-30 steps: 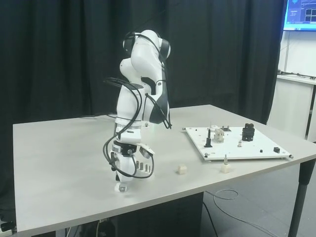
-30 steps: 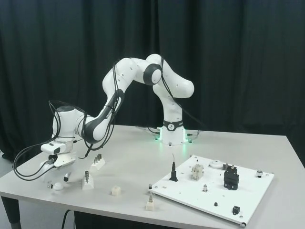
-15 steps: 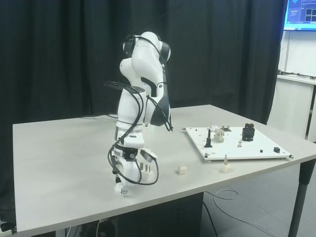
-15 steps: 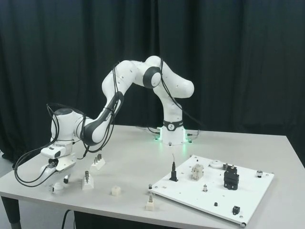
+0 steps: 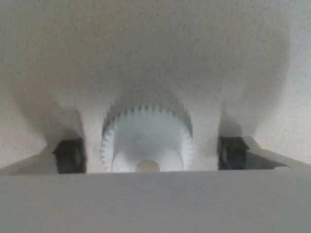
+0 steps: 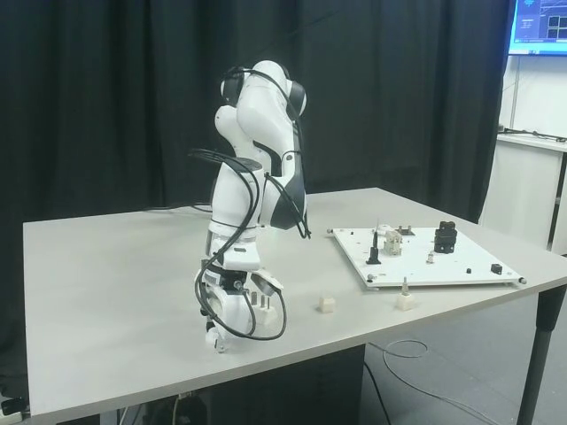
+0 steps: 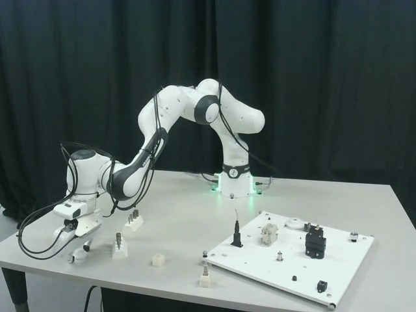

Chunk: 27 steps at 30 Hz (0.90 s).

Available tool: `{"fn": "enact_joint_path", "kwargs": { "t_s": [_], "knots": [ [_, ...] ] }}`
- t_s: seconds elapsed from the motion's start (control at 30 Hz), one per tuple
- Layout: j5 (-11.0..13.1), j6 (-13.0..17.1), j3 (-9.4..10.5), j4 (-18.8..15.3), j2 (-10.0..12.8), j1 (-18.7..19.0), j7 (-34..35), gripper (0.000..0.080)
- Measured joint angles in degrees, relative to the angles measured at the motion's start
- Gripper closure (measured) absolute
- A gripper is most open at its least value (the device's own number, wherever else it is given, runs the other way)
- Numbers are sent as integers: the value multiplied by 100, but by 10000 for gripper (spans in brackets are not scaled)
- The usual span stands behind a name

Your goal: Pick medium gear.

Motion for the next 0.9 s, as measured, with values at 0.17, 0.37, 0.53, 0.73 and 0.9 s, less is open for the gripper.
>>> {"fn": "enact_joint_path", "kwargs": {
  "t_s": [0.17, 0.37, 0.53, 0.73, 0.9],
  "knots": [
    [-3, -66, -13, 62, 34, 2, -1, 304],
    [-3, -93, -19, 122, 64, 4, -1, 404],
    [-3, -103, -23, 174, 80, 5, 0, 403],
    [-3, -227, -43, 275, 80, 7, 17, 403],
    [-3, -395, -64, 386, 80, 8, 63, 403]
  ]
}}
